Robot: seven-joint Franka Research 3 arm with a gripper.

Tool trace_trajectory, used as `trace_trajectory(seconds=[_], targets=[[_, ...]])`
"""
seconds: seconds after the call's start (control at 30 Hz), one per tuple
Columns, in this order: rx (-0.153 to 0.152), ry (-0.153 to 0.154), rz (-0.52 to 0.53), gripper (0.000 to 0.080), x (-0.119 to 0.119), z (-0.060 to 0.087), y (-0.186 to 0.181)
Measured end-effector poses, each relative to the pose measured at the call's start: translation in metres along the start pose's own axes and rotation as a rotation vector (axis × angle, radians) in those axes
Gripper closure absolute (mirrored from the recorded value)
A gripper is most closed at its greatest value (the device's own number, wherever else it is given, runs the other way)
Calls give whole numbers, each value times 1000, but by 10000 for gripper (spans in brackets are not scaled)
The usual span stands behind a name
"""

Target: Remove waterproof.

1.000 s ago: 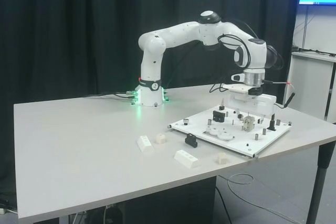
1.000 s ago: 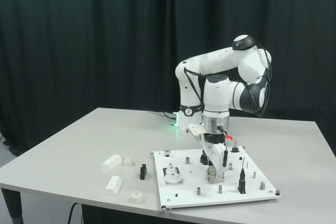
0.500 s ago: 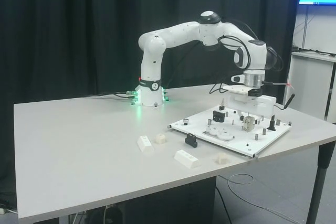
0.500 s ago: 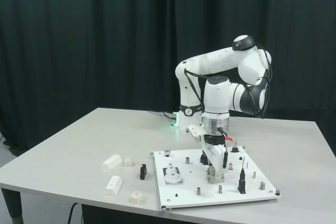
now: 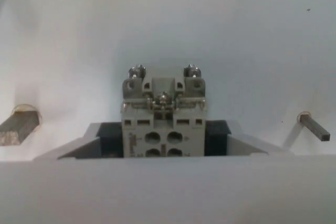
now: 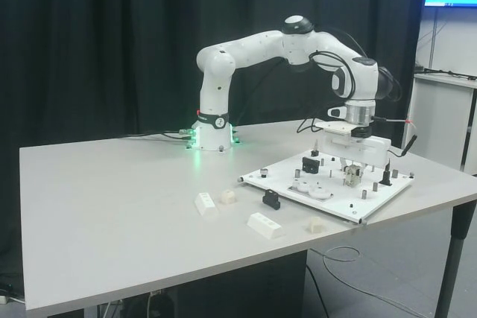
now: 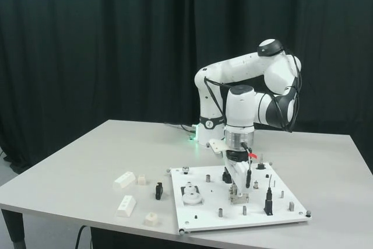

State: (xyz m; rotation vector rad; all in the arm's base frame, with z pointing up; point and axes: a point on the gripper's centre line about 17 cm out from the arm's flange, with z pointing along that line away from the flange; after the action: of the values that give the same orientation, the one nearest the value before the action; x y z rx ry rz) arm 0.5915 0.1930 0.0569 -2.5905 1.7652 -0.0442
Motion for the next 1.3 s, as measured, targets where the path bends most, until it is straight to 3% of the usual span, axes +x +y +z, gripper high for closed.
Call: trace_trajectory(seconds=[1.3], targets=[[-1,-8,-19,488,1,-2,0]])
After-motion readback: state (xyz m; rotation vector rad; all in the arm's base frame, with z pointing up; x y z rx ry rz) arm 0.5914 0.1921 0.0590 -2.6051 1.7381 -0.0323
